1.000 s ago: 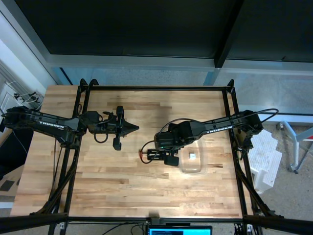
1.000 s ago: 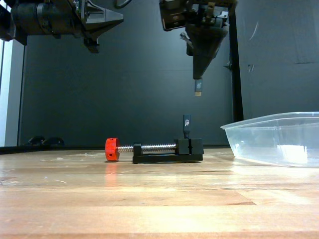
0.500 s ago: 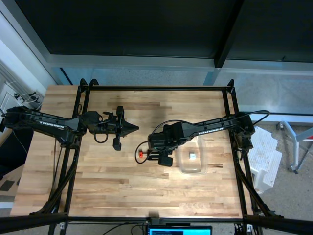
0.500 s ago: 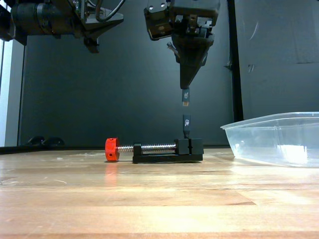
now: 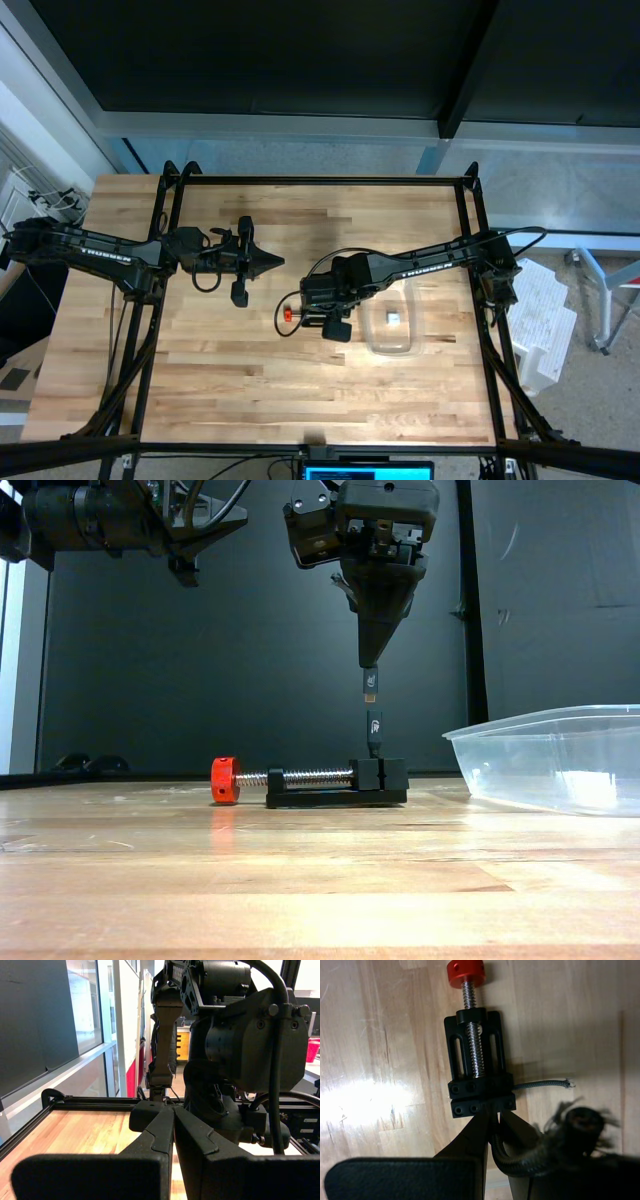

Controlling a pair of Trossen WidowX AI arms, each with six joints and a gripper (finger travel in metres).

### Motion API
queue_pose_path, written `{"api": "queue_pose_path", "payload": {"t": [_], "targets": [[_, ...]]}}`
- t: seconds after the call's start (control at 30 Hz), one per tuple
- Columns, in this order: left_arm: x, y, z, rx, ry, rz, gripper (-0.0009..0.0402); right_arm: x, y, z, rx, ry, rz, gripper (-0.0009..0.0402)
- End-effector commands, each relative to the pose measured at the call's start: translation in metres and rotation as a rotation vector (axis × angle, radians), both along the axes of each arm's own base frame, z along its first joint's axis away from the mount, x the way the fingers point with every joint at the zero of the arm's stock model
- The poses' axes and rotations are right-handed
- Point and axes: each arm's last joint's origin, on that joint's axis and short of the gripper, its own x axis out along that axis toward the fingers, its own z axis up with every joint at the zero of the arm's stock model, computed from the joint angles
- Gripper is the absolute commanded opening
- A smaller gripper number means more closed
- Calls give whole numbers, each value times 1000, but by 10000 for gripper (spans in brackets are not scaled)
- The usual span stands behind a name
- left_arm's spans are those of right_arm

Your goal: Pick the USB-C connector and install on taskboard

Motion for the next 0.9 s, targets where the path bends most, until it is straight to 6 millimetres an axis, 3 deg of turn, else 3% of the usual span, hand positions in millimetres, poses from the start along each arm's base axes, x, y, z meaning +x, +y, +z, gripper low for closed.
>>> {"api": "queue_pose_path", "payload": {"t": [0.03, 0.9], "targets": [[0, 0, 0, 0, 0, 0, 0, -1, 1, -1, 0, 7, -1, 0], [0, 0, 0, 0, 0, 0, 0, 0, 5, -3, -10, 10, 4, 0]]}}
